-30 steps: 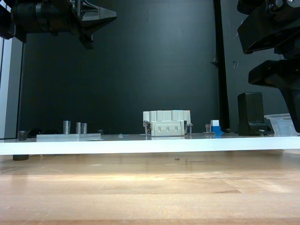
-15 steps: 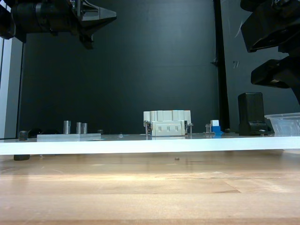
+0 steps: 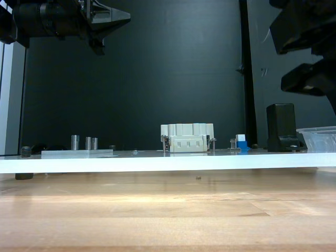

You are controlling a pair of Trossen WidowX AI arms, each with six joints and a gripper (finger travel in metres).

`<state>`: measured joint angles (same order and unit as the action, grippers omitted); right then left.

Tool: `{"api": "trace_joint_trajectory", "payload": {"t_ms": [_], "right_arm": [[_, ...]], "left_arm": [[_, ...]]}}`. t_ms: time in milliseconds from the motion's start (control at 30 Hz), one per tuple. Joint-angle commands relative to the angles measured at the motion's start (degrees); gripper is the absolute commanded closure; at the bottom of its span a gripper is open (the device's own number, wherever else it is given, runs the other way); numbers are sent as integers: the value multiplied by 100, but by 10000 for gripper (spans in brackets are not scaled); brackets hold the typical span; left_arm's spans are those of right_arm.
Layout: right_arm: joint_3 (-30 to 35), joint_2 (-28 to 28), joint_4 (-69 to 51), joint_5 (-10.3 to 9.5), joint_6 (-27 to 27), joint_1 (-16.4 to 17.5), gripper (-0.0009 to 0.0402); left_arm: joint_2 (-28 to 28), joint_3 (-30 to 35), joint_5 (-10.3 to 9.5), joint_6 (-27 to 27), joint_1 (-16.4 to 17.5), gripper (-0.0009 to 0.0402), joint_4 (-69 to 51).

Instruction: Pick the 16mm bar from the taskboard and place it in the container

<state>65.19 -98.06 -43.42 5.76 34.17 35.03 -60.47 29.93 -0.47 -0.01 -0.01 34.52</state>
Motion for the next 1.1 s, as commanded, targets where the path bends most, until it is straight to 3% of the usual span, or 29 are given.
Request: {"api": "trace_joint_trajectory", "payload": {"t_ms": [33,667,1100], "right_arm": [[107,66,-55,9,-9,0,387],[767,643,-1115,22,-17,-13,387],[817,837,-1169,26,13,-17,387]], "left_arm": [[-2,2,2,0,2,393,2],[0,2,2,0,2,393,2],[0,2,2,0,0,393,2]]}}
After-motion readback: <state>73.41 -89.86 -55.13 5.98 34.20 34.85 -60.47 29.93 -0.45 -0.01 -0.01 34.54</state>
